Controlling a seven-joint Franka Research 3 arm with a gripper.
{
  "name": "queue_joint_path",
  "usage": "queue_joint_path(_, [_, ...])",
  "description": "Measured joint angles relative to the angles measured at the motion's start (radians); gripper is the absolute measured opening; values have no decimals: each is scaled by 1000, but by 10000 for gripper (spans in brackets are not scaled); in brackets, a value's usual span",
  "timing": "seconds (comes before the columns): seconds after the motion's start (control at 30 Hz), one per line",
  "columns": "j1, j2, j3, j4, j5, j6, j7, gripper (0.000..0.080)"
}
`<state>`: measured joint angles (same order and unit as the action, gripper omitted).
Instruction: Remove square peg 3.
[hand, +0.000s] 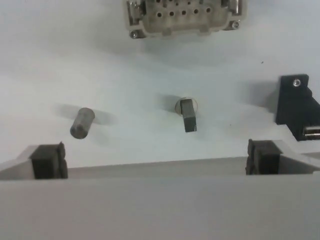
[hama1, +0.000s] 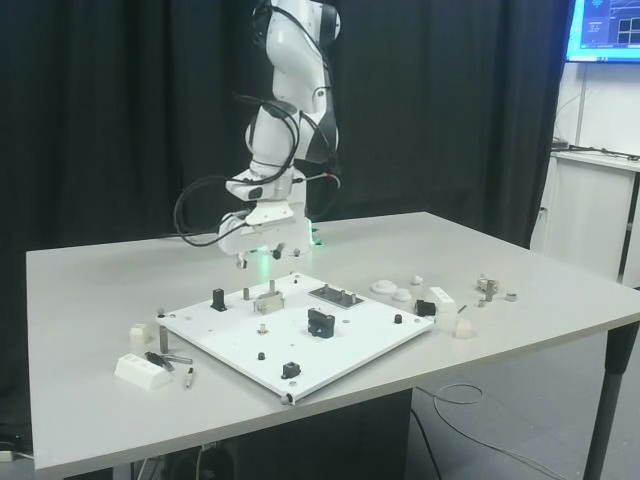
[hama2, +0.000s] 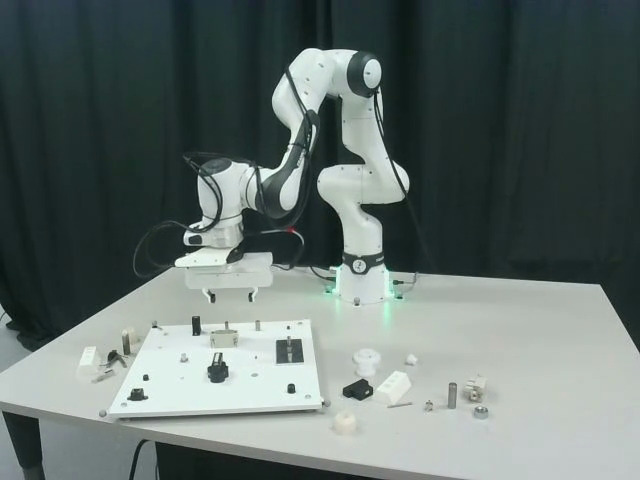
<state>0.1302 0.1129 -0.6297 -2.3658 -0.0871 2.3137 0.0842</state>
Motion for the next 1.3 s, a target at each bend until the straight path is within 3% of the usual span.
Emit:
queue_joint_path(0.53, [-24, 64, -11, -17, 12, 102, -67, 800])
queue_joint_path(1.3, [-47, 142, -11, -15, 127, 133, -182, 800])
